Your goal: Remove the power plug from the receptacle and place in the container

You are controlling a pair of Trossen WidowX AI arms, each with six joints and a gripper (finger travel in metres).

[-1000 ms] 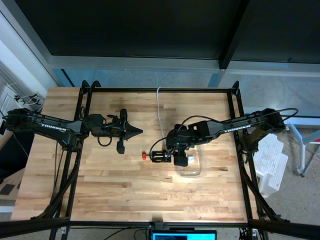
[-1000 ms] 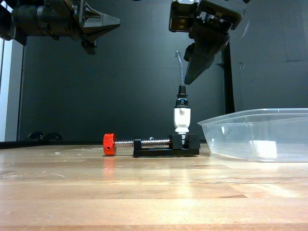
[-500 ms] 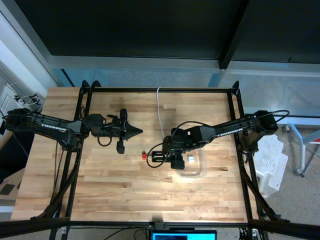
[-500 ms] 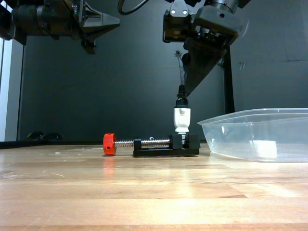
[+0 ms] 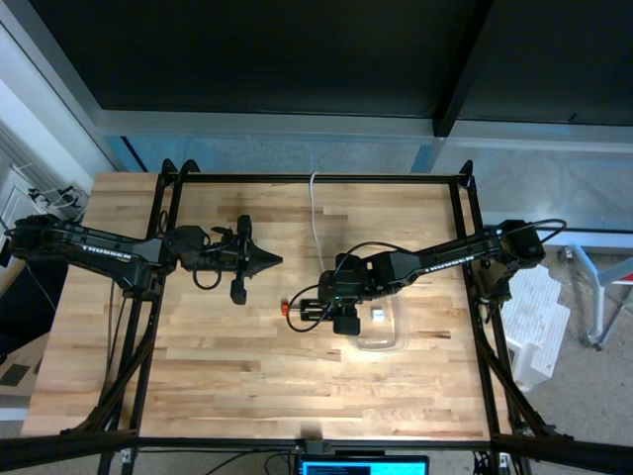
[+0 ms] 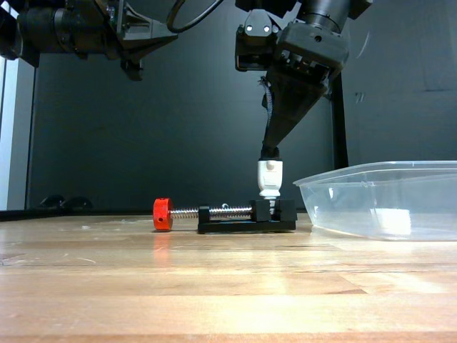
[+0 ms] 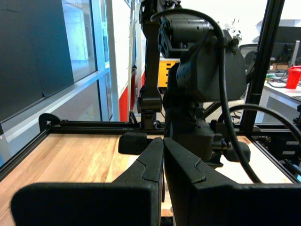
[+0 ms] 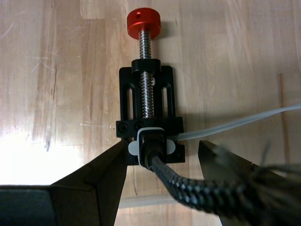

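The power plug point(image 8: 151, 149) is black with a braided black stub and stands plugged into the white receptacle point(image 6: 269, 177). That receptacle is clamped in a small black vise point(image 8: 146, 115) with a red knob point(image 6: 162, 214). My right gripper point(image 8: 162, 150) is open, with one finger on each side of the plug and not touching it. Seen from the low view, the right gripper point(image 6: 270, 146) reaches down to the plug's top. The clear container point(image 6: 378, 200) sits just right of the vise. My left gripper point(image 5: 272, 260) hangs shut, high over the table's left half.
A white cable point(image 5: 316, 223) runs from the receptacle toward the table's far edge. A tiny white cube point(image 5: 377, 315) lies in the container point(image 5: 381, 341). A black frame point(image 5: 465, 228) borders the table.
My right gripper has come down and slightly left, from above the stub to around the plug. The left arm, vise and container have not moved.
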